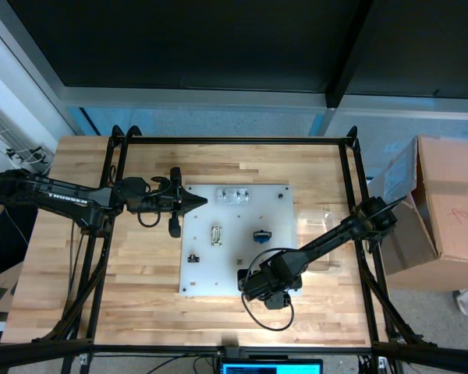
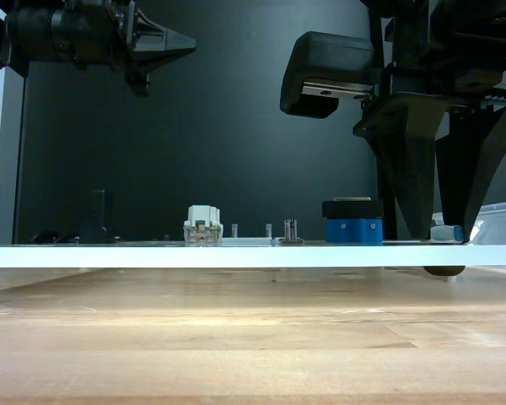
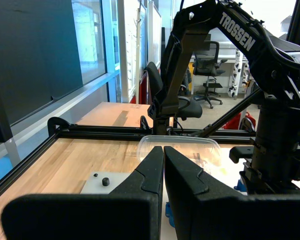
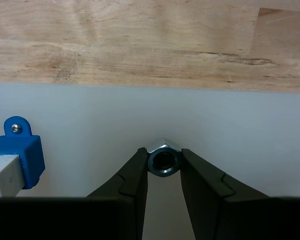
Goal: Unfasten the M12 nut and place it in the container
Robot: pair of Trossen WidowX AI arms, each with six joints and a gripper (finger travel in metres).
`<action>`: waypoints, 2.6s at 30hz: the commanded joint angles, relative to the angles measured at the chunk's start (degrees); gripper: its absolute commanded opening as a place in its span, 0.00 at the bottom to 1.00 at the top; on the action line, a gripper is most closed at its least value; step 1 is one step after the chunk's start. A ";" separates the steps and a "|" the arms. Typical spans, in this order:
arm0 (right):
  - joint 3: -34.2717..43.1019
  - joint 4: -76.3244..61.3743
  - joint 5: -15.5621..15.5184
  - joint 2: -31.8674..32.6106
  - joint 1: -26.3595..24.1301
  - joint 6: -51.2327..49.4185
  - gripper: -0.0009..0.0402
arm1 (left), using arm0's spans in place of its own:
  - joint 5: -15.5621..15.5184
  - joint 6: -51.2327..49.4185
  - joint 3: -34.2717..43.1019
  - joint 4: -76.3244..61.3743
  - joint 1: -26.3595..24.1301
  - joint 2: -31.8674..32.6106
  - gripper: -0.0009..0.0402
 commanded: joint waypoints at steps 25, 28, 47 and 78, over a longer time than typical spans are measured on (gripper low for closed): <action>7.30 -12.87 -0.28 -0.85 -1.18 60.00 0.63 | 0.02 0.02 0.02 0.00 0.00 0.00 0.02; 8.87 -14.99 -3.87 -0.85 -2.38 73.11 0.63 | 0.00 0.02 0.00 0.02 0.00 0.00 0.02; 8.74 -13.11 0.26 0.20 -1.36 124.67 0.63 | 0.02 0.02 0.02 0.00 0.00 0.00 0.02; 4.07 -5.55 -1.29 2.34 -0.70 129.94 0.42 | 0.02 0.02 0.02 0.02 0.00 0.00 0.02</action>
